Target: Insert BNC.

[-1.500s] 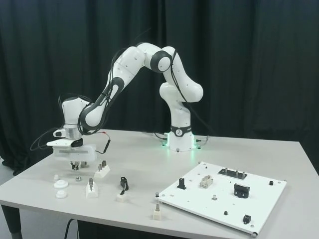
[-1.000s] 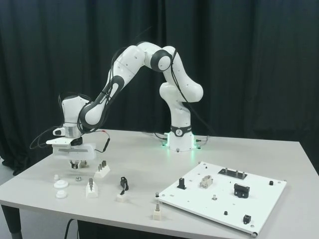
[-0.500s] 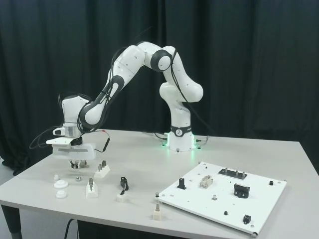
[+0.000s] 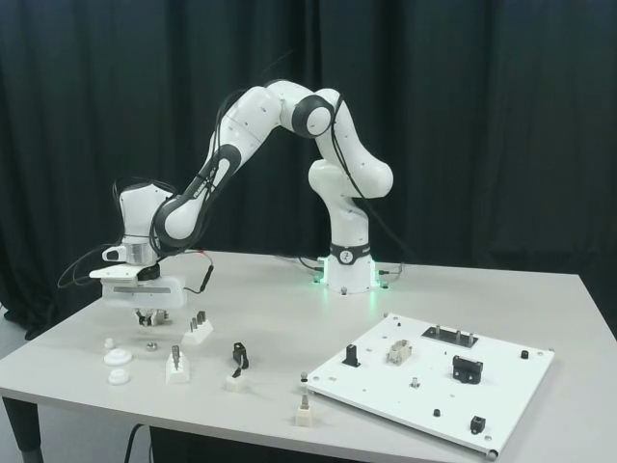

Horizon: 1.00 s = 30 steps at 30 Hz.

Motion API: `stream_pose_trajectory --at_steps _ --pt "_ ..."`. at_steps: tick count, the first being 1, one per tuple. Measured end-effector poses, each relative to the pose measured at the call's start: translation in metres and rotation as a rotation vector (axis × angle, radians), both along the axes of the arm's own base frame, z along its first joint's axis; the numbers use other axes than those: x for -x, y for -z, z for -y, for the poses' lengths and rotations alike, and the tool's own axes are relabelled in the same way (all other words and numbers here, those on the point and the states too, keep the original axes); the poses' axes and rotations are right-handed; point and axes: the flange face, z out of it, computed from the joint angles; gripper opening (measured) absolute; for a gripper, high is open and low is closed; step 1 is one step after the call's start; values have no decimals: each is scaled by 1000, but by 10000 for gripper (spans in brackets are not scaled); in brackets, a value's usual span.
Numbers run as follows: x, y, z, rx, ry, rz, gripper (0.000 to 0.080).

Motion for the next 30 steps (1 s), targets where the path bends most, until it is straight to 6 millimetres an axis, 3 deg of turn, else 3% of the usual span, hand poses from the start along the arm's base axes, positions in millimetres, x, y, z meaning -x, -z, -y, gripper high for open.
stream_pose_trajectory --at_steps 15,30 --pt "-18 -16 -34 -72 -56 -5 124" --pt "-42 -38 -108 -131 -129 15 124"
